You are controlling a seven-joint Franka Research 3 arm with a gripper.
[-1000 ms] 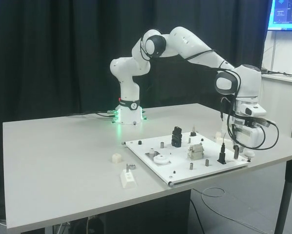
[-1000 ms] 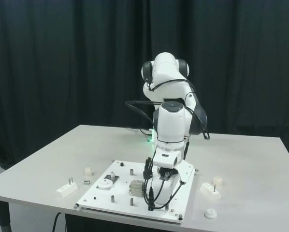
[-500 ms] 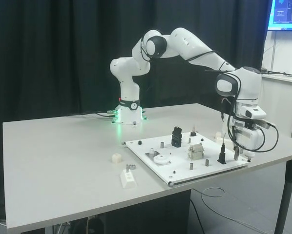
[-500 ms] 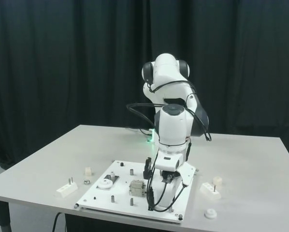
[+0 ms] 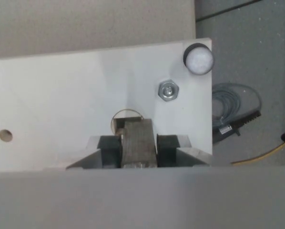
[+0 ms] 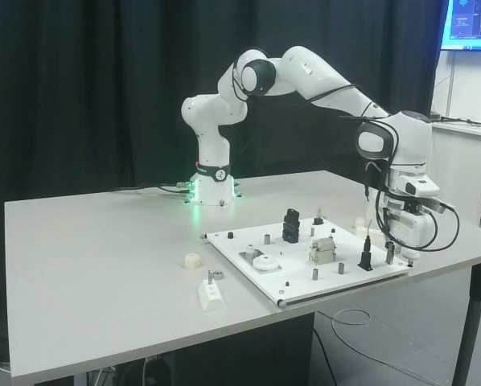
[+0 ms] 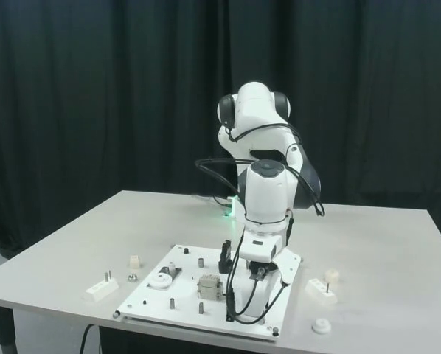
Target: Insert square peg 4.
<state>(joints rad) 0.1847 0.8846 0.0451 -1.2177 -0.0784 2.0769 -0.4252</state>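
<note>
Clamping the square peg (image 5: pixel 138 143) snugly from both sides, the jaws were barely apart, only as wide as the peg, holding it right over a round hole (image 5: pixel 125 119) in the white board (image 5: pixel 61 100), near a hex nut (image 5: pixel 169 90). Couldn't read any writing.

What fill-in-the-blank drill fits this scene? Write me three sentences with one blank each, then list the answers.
1. The gripper is shut on a grey square ____.
2. The white board lies on a grey ____.
3. In the wrist view, a hex ____ sits on the board near its corner, beside a round white knob.

Missing words: peg; table; nut
</note>
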